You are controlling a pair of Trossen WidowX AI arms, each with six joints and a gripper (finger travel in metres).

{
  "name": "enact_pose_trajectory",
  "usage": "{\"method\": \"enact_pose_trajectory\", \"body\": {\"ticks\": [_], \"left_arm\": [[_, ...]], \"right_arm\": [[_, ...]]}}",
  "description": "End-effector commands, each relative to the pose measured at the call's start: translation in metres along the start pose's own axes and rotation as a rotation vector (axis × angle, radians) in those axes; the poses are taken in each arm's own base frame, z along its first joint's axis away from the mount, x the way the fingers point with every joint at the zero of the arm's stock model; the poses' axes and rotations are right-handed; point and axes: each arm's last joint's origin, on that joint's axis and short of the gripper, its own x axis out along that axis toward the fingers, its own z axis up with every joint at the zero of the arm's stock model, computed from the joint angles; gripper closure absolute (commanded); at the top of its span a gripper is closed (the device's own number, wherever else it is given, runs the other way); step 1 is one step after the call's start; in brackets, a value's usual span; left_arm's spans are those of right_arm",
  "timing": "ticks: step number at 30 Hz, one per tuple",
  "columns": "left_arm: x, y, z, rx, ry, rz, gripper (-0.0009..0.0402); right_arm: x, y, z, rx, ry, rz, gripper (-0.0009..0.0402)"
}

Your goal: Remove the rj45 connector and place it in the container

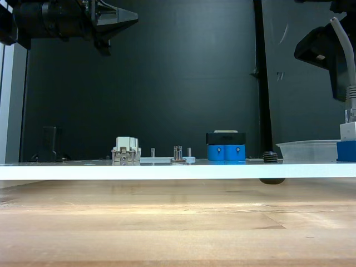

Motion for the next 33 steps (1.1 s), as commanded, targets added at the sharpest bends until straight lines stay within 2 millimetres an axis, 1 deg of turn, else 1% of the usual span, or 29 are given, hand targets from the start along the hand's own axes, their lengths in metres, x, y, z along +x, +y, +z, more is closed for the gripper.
{"method": "enact_pose_trajectory", "body": {"ticks": [1, 10, 25, 33], "left_arm": [[0.0, 0.0, 0.0, 0.0, 0.0, 0.0, 0.0393], [0.0, 0.0, 0.0, 0.0, 0.0, 0.0, 0.0393], [0.0, 0.0, 0.0, 0.0, 0.0, 0.0, 0.0393], [0.0, 0.0, 0.0, 0.0, 0.0, 0.0, 0.0393]], "right_arm": [[0.004, 0.001, 0.0, -0.001, 0.003, -0.008, 0.0187], [0.014, 0.002, 0.0, -0.002, -0.002, -0.039, 0.0187], [0.021, -0.001, -0.003, 0.015, -0.013, -0.045, 0.0187], [0.023, -0.002, -0.005, 0.013, -0.012, -0.054, 0.021]]}}
